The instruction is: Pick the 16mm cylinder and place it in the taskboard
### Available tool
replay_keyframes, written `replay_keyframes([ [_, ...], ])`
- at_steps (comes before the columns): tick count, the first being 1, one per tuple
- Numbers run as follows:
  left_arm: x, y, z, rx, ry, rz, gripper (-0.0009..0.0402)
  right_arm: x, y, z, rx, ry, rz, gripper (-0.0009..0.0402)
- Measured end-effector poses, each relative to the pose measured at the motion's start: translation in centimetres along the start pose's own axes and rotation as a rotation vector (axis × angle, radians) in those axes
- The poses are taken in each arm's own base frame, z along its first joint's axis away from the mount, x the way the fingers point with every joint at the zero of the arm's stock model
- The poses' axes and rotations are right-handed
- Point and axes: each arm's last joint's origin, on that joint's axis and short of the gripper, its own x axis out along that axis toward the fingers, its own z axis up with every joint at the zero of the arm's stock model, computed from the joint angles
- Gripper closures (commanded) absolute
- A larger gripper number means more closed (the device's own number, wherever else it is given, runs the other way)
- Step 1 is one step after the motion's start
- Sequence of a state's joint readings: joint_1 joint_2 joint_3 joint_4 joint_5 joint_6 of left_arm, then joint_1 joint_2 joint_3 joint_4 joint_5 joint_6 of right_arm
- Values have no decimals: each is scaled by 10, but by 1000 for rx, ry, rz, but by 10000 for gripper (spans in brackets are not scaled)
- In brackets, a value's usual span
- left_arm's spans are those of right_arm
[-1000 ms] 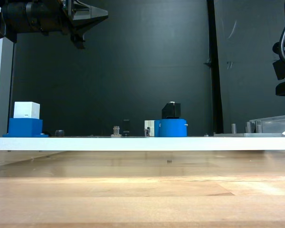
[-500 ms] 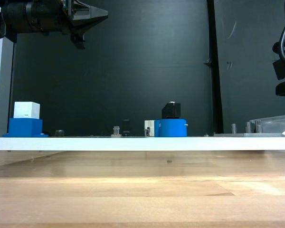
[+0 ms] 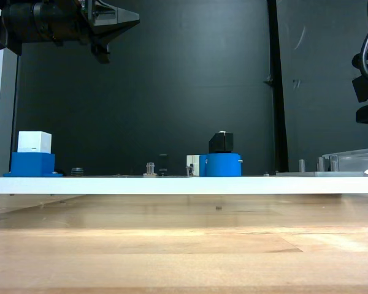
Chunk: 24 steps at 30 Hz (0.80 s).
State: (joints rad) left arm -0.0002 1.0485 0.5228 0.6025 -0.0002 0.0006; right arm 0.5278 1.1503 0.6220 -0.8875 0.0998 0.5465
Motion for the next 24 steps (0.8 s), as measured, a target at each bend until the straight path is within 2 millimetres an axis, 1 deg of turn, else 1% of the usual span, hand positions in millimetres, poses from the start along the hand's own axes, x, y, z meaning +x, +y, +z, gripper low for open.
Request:
replay_keyframes([
  [4, 0, 0, 0, 0, 0, 0, 393, -3, 0, -1, 0, 7, 18, 348],
  [10, 0, 0, 0, 0, 0, 0, 393, -12, -1, -1, 0, 9, 20, 348],
  [24, 0, 0, 0, 0, 0, 0, 393, -43, -1, 5, -1, 13, 18, 348],
])
